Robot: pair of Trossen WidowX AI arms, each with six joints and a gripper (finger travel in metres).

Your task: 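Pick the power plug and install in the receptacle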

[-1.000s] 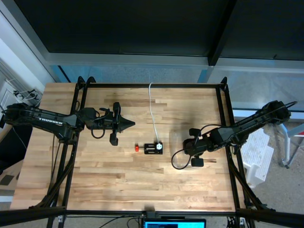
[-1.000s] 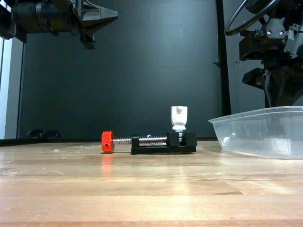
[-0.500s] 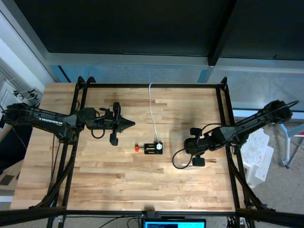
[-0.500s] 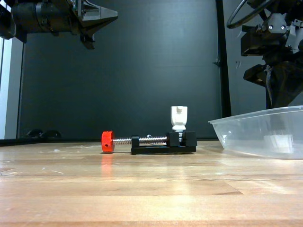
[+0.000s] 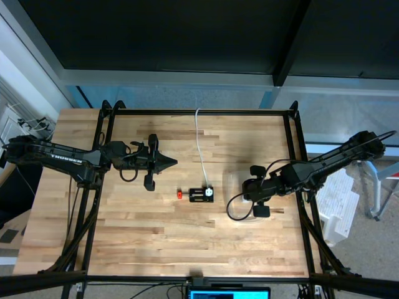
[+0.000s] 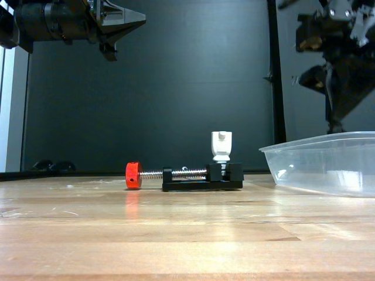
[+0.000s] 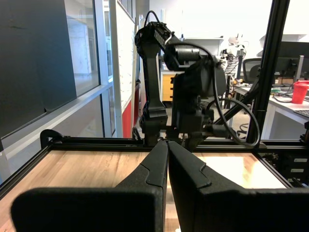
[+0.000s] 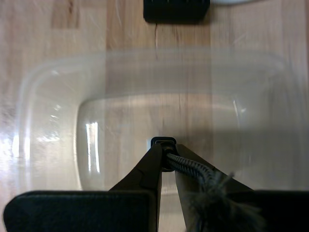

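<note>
Pinched the power plug [image 8: 163,142] in the right gripper [image 8: 165,151] above the tray [image 8: 48,96], with the left gripper [image 7: 167,145] closed, high at left.

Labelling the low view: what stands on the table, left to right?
From left: red-orange knob → receptacle → clear tray. Overhead: left gripper high at left, shut; right gripper above the tray, shut on the power plug.
</note>
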